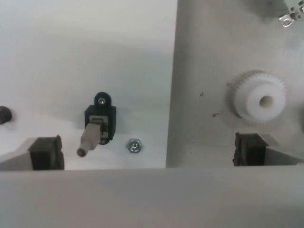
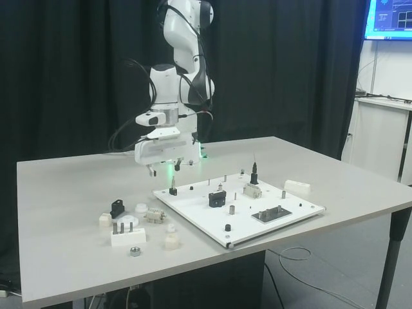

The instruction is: Pick D-SUB.

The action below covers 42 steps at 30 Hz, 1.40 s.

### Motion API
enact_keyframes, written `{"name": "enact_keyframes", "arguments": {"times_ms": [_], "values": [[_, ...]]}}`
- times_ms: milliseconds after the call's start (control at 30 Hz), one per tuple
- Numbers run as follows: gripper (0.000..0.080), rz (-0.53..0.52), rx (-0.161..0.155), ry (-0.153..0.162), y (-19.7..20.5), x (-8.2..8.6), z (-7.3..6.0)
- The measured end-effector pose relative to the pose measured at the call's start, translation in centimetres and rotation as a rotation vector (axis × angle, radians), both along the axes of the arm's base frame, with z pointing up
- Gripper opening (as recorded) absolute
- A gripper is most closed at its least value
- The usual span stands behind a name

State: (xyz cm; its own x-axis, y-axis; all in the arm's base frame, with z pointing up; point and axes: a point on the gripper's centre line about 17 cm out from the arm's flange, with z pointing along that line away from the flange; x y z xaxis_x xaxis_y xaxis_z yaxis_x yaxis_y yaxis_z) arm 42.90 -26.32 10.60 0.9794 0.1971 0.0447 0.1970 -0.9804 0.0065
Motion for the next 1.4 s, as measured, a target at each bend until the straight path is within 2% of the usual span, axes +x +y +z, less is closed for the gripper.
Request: {"name": "enact_keyframes", "arguments": {"times_ms": [500,800,1067,1267,1400], "values": [[0.0800,-0.005,-0.015,-0.009,-1.3,1.4,1.7],[0.0800,0.006,-0.046,-0.013,-3.2,2.2,2.5],[0.0800,0.094,-0.081,-0.009,-5.4,3.0,2.7],[0.0800,0.153,-0.108,-0.019,-7.6,3.4,3.0],[0.0800,0.243,-0.119,-0.015,-8.5,3.3,2.9]]}}
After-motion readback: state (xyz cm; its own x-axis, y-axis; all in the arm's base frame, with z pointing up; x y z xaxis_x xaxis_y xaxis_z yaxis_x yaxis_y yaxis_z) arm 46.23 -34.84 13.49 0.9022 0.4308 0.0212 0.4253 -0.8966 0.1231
